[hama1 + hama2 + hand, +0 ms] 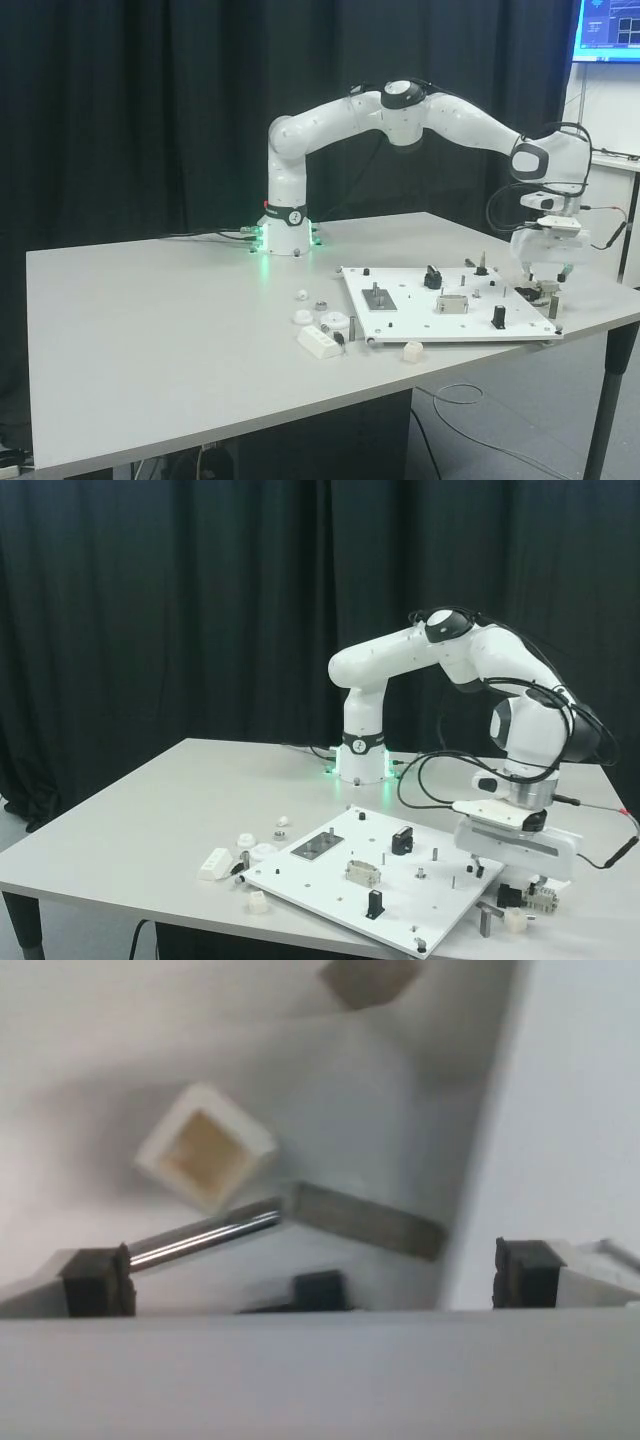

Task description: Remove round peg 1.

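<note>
Between your gripper's [315, 1278] two black pads [97, 1282], which stand wide apart with nothing clamped, you can see a slim metal rod, most likely round peg 1 [205, 1235], slanting up toward one pad and ending right beside it. Whether pad and peg actually touch cannot be told from the wrist view.

Just past the rod lies a flat grey bar [365, 1220], and beyond that a white square block [205, 1146] with a hollow middle, all on the white board [400, 320].

From the first room view, your gripper sits low over the far corner of that board, close to the table [150, 320] edge, with small fixtures crowded around its fingers. The second room view shows the same corner, with a small white block [516, 920] and a short post [486, 918] near the board's rim.

Your main risk, as I judge it, is closing off-centre. The peg lies hard against one pad and not midway, so the jaws may push it sideways, bend it in its hole, or slip off its smooth shaft. Pulling at a slant could jam it or lift the board. The grey bar nearby could also catch a finger.
</note>
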`<state>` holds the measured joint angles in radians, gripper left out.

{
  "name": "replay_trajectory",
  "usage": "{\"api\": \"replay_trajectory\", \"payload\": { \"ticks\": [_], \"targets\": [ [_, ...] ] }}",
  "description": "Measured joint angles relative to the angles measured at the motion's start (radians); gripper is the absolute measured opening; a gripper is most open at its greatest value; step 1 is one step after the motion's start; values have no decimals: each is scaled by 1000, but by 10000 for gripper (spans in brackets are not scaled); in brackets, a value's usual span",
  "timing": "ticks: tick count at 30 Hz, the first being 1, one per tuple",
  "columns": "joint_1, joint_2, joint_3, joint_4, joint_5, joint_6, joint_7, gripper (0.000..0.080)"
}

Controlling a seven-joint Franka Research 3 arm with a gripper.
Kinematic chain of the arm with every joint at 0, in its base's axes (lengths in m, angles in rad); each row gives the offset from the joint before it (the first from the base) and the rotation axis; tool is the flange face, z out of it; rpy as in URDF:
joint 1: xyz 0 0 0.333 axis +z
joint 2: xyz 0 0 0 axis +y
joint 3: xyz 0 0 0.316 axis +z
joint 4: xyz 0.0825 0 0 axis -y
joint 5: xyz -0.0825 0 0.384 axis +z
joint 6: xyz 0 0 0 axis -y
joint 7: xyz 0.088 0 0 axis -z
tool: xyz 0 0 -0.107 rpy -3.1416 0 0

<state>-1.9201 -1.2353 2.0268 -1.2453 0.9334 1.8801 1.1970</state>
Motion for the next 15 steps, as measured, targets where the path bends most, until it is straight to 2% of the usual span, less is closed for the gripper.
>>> {"api": "replay_trajectory", "payload": {
  "ticks": [15],
  "targets": [
    [-24, 22, -21, -98, 3, -26, -141, 800]
  ]
}}
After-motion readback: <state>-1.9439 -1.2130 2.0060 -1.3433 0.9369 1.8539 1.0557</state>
